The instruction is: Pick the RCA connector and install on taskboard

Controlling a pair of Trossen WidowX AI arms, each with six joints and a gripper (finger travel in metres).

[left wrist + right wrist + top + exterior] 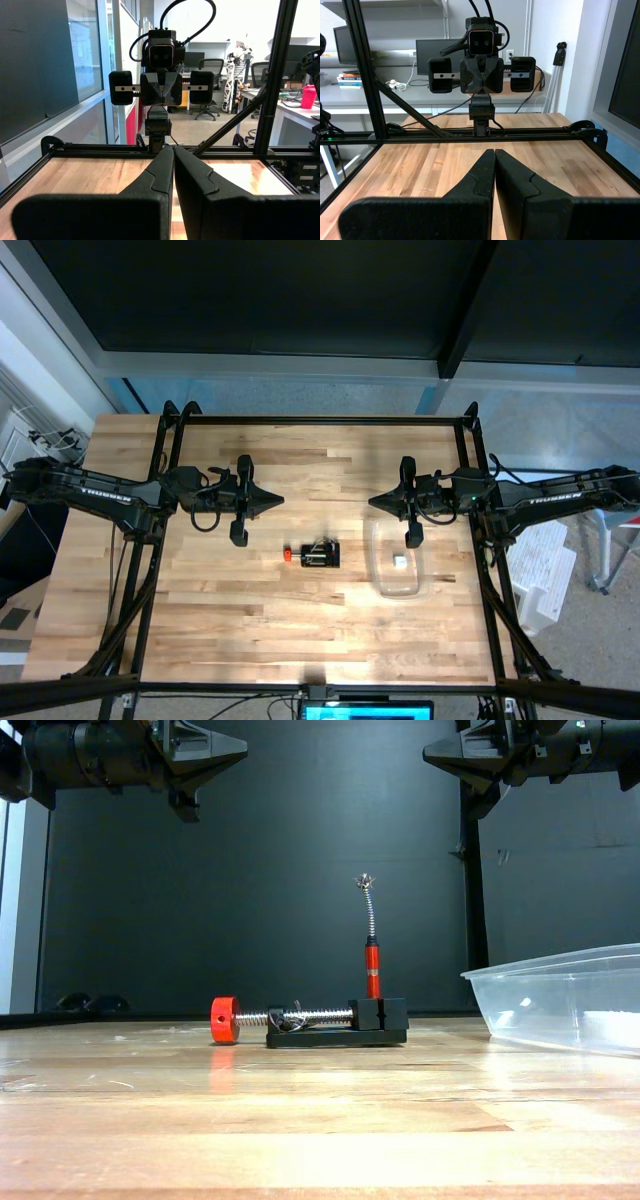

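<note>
The red connector (372, 970) stands upright on the black vise (340, 1020), and its braided cable (369, 910) rises freely above it with nothing holding it. From above, the vise (322, 555) with its red knob (288, 554) sits mid-table. My left gripper (280, 502) hangs shut, high over the table left of the vise, its fingertips (167, 152) pressed together and empty. High on the other side my right gripper (372, 503) is shut too, with nothing between its fingertips (489, 155). Only the white block (400, 561) lies in the clear tray (374, 550).
The tray (570, 995) stands right of the vise, under the right arm. A black frame (320, 421) runs around the table's edges. Each wrist view shows the opposite arm facing it across the table.
</note>
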